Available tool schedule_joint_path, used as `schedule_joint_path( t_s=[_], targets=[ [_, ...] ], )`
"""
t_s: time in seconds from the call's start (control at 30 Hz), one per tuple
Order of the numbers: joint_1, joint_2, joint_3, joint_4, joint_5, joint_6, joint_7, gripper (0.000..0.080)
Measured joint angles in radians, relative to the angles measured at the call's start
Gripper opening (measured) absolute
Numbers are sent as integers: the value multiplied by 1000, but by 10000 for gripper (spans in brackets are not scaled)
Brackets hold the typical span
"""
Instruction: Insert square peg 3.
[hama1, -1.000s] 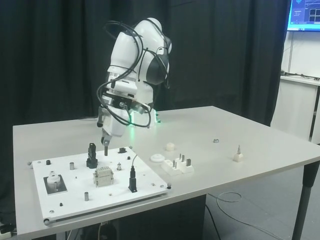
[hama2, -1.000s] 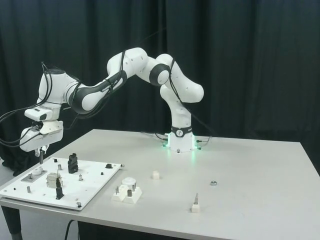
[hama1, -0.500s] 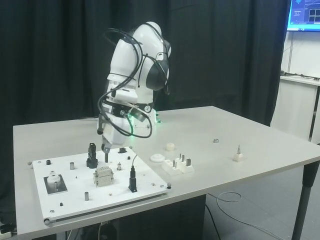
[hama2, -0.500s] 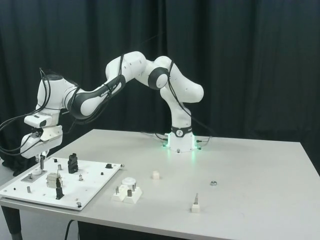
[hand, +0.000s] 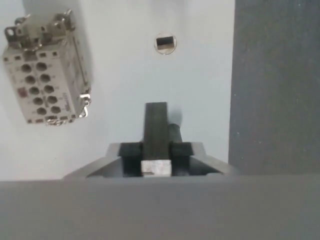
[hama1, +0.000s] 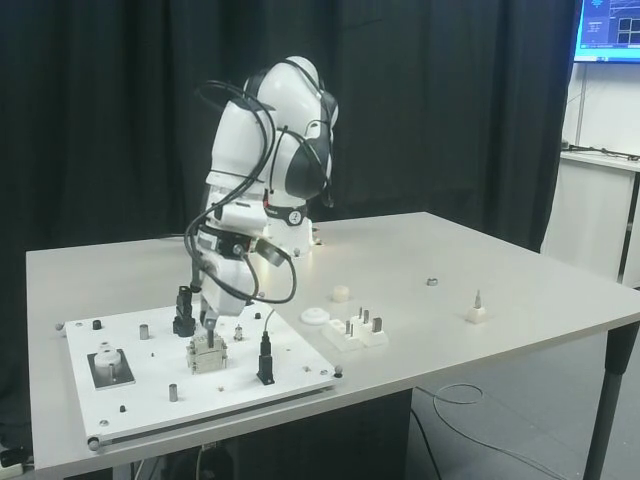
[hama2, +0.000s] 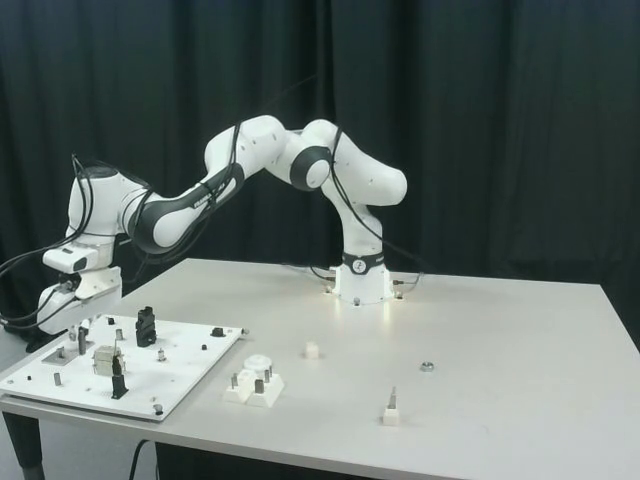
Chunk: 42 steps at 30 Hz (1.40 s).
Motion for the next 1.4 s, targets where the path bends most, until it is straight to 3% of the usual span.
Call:
schedule_joint_path(
  t_s=[0.4,1.4],
  targets=[
    [-20,59,1,59,34,0,-33,112],
    [-26,127,5,113,81,6,-34,112]
  ],
)
